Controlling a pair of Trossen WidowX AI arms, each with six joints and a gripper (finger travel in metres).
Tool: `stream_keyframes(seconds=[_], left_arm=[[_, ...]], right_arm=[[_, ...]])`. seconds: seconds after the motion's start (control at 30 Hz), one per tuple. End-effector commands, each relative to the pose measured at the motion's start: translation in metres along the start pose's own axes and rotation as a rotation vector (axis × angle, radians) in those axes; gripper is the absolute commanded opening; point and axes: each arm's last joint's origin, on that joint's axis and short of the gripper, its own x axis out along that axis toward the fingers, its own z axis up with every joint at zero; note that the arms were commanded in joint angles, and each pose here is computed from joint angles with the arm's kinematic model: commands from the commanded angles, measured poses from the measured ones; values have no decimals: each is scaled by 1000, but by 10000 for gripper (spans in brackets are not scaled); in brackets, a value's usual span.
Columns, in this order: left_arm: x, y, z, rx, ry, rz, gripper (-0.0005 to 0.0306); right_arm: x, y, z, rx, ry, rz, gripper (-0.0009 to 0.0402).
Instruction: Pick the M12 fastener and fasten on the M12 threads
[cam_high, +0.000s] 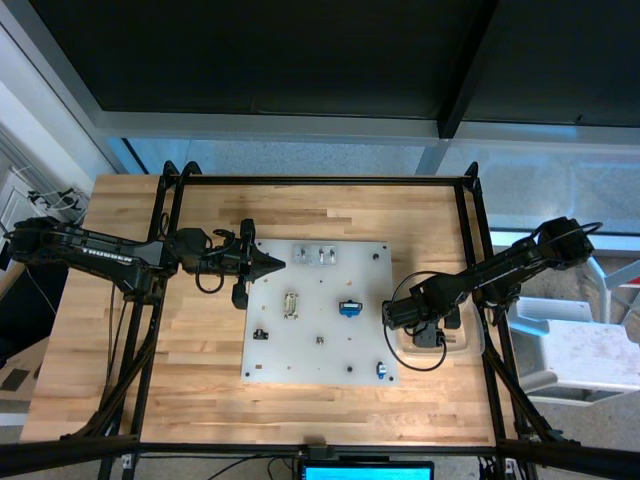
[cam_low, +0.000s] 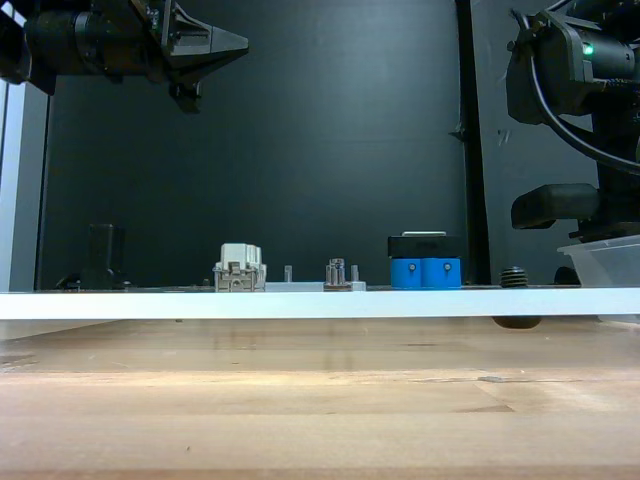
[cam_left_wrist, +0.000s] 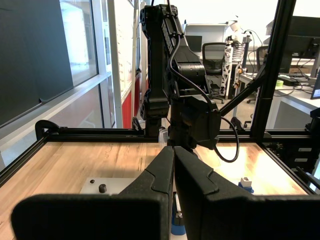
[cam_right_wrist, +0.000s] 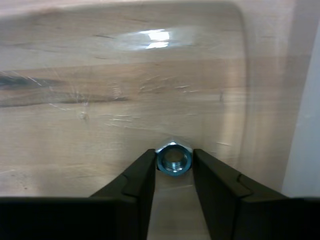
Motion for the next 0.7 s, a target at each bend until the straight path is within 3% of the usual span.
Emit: stream_keyframes(seconds=[0.03, 0.27, 0.7], left_arm=[[0, 0, 0, 0, -1, 0, 0], [0, 0, 0, 0, 0, 0, 0], [0, 0, 0, 0, -1, 0, 0]], right_arm=[[0, 1, 0, 5, 3, 7, 62], [-2, 1, -1, 9, 12, 0, 29], [-49, -11, 5, 65, 4, -17, 28]])
